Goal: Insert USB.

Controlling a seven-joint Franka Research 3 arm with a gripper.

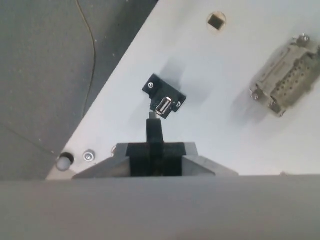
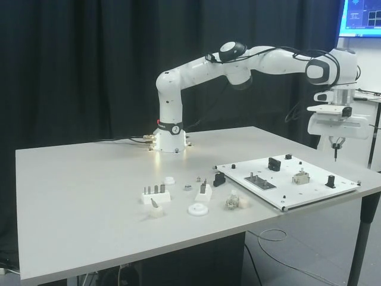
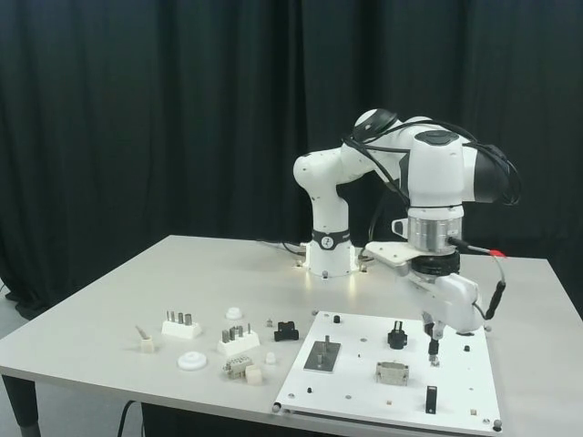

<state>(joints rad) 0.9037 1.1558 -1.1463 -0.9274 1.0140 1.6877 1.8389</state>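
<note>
Above the white board [image 1: 210, 75], gripper [image 1: 154, 131] pinches a slim black USB plug [image 1: 154, 131] near its boxy socket [image 1: 164, 98].

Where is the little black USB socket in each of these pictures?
Wrist view: socket just beyond the tip of the plug.
First room view: socket at the right end of the board.
Second room view: socket near the board's front edge.
Shared landmark: the grey connector beside it.

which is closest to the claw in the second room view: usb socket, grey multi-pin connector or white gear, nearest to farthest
1. USB socket, black, on the white board beside the claw.
2. Grey multi-pin connector, on the board's front part.
3. White gear, off the board, far across the table.
</note>
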